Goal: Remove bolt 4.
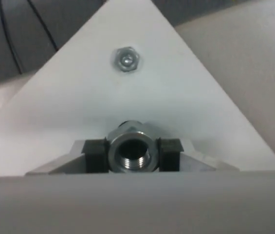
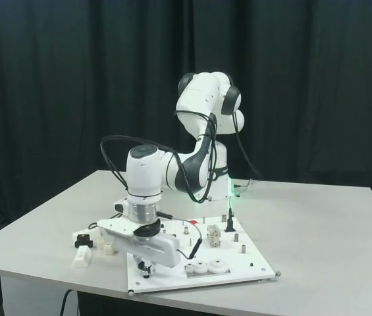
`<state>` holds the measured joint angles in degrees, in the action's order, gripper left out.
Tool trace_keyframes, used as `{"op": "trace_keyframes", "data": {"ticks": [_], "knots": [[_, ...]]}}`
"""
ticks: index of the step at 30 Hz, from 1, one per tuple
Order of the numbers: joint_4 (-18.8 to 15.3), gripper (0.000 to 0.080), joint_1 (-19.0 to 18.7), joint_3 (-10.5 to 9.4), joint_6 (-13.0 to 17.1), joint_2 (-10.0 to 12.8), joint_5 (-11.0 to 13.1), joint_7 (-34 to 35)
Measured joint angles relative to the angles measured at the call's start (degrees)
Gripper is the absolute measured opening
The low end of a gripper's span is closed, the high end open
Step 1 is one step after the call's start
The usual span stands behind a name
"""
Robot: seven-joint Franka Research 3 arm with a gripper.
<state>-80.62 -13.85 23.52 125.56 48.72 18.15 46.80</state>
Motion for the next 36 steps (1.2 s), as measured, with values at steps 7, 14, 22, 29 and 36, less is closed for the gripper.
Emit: {"op": "trace_keyframes", "data": {"ticks": [7, 14, 22, 29, 36], "knots": [[-0.03, 0.0223, 0.05, -0.03, 0.0, -0.04, 0.0, -8.35], [-0.03, 0.0223, 0.12, -0.04, 0.3, -0.21, 0.0, -15.64], [-0.04, 0.0223, 0.62, -0.04, 0.93, -1.02, 0.0, -23.85], [-0.08, 0.0223, 0.81, -0.04, 0.92, -2.08, 0.0, -27.29], [-0.22, 0.0223, 0.77, -0.15, 0.89, -2.56, 0.0, -28.47]]}}
